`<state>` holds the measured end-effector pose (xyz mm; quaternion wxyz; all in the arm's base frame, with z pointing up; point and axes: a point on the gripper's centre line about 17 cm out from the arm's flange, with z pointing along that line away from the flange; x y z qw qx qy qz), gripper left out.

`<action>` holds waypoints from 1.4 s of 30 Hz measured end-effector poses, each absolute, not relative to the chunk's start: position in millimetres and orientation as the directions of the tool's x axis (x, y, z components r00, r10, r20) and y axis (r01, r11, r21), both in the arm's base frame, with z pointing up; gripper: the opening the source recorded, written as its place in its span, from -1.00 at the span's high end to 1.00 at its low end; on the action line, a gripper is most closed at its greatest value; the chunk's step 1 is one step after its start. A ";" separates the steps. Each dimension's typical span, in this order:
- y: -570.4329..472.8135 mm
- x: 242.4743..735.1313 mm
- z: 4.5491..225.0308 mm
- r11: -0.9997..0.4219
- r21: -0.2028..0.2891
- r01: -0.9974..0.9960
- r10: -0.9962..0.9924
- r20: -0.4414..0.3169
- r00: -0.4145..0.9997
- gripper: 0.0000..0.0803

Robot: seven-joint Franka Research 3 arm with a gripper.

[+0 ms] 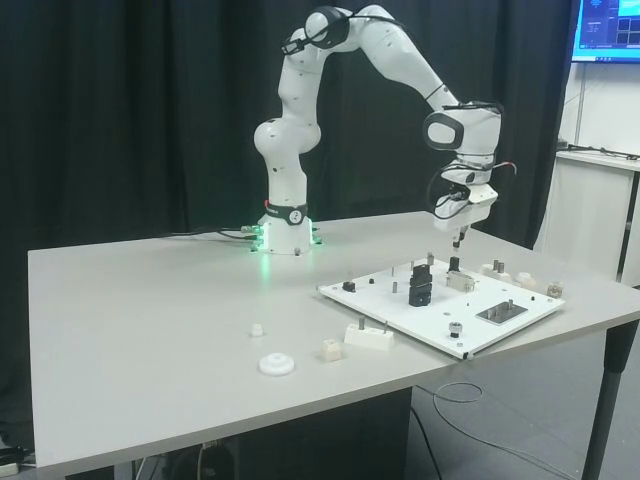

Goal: Insert USB.

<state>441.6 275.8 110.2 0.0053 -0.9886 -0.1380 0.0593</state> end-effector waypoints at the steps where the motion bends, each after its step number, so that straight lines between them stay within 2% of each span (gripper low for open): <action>1: 276.4 440.9 109.5 -0.962 -0.027 0.273 0.274 -0.117 0.955 0.82; 23: 278.7 435.8 100.8 -0.964 -0.033 0.263 0.265 -0.135 0.955 0.82; 42: 272.5 448.0 98.9 -0.969 -0.033 0.246 0.248 -0.117 0.962 0.82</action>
